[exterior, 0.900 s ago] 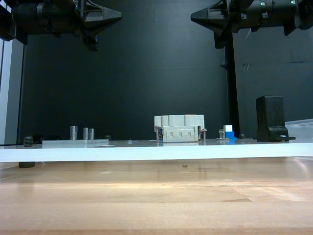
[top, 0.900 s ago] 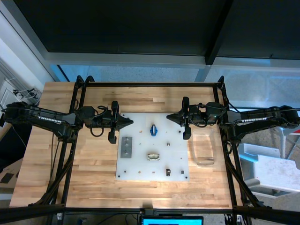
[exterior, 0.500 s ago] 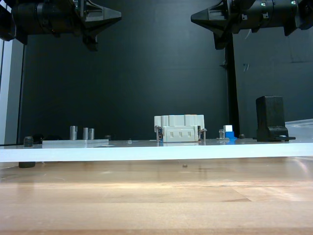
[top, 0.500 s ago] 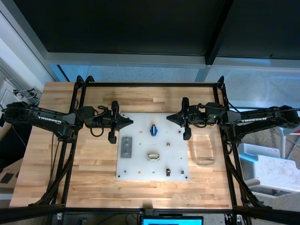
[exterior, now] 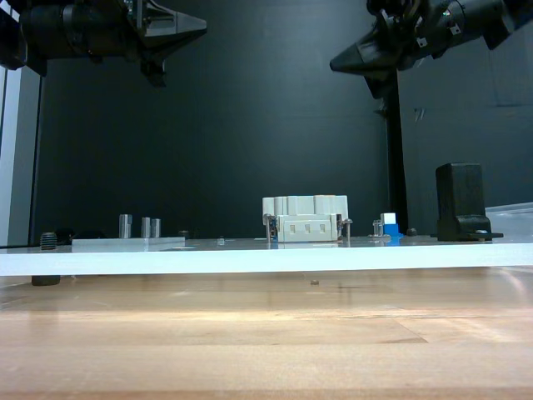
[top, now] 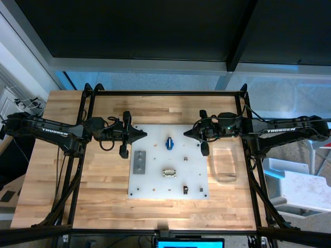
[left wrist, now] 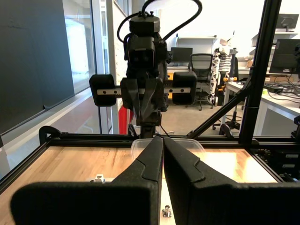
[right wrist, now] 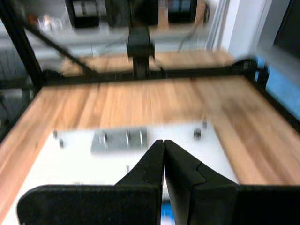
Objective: Pick the 16mm bar from the taskboard and place it in the container
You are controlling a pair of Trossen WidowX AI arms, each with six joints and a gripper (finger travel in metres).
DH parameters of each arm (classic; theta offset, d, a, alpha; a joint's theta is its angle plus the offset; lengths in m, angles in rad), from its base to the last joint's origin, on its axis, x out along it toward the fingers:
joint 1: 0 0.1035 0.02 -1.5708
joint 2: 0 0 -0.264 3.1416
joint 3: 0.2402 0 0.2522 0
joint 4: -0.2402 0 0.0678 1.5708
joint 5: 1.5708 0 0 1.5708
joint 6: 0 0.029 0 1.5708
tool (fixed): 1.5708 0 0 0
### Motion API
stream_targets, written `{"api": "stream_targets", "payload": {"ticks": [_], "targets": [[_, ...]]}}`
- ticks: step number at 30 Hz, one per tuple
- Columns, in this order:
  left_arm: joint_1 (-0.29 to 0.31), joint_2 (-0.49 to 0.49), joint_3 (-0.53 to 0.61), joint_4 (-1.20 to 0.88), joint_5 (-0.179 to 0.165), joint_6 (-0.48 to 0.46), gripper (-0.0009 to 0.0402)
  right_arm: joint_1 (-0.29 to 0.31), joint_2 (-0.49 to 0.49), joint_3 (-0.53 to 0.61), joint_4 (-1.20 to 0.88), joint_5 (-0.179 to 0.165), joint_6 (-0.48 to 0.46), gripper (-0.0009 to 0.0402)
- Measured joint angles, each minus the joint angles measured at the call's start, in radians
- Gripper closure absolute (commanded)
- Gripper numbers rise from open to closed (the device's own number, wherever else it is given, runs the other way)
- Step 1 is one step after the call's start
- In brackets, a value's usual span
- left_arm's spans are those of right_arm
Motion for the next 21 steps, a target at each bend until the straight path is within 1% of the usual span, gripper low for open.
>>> {"api": "stream_targets", "payload": {"ticks": [4, 12, 21], "targets": [[0.000, 0.000, 0.000, 0.000, 0.000, 0.000, 0.0393, 0.003, 0.047, 0.072, -0.183, 0.007, 0.000, 0.0393], [0.000, 0.000, 0.000, 0.000, 0.000, 0.000, 0.0393, 0.014, 0.170, 0.238, -0.515, 0.008, 0.000, 0.0393], [0.000, 0.000, 0.000, 0.000, 0.000, 0.000, 0.0393, 0.020, 0.280, 0.382, -0.762, 0.008, 0.013, 0.0393]]}}
